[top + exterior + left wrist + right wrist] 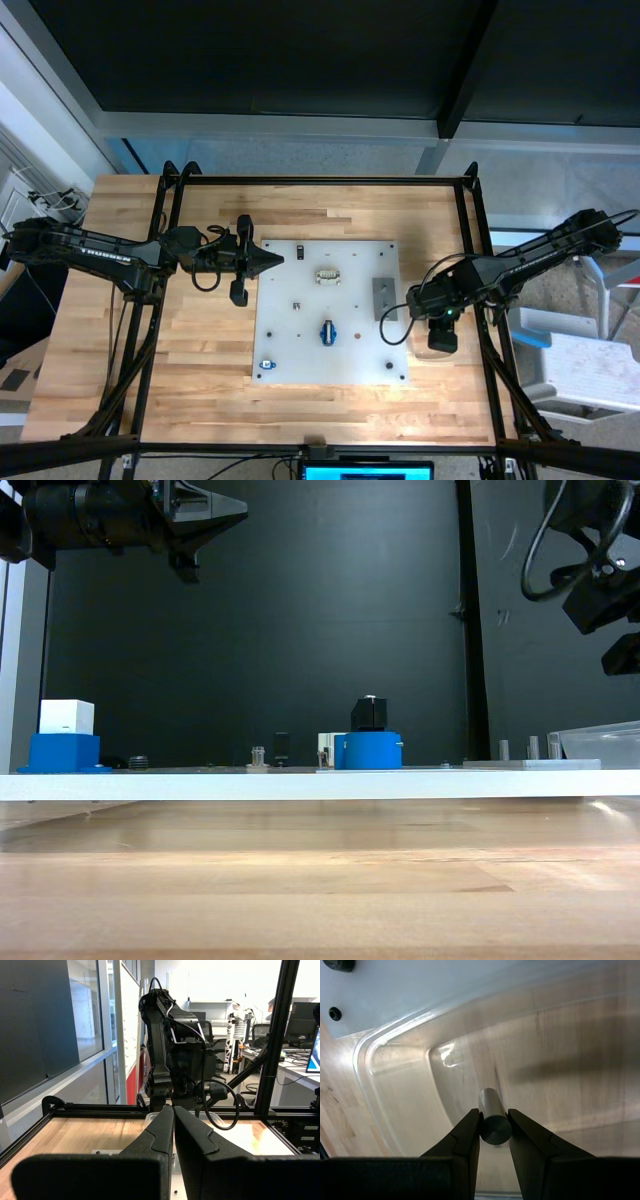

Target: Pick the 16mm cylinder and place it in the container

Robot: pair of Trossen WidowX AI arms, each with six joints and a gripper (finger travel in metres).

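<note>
Where the right gripper hangs over the table just off the right edge of the white board, its pincer is clamped on the 16mm cylinder. The two black fingers stand only as far apart as the cylinder is wide and press on its opposite sides. The silvery peg lies lengthwise between the tips, one flat round end turned towards the wrist camera. Directly beneath it is the clear container, whose rounded corner and shallow wall show around the peg. Whether the cylinder touches the container's floor cannot be told. Further in on the board, the grey block lies near the right edge and the blue part stands upright around the middle. Across the board, the left gripper is raised well above the left edge, pointing inwards towards the right arm. Its fingers are pressed together with nothing between them
</note>
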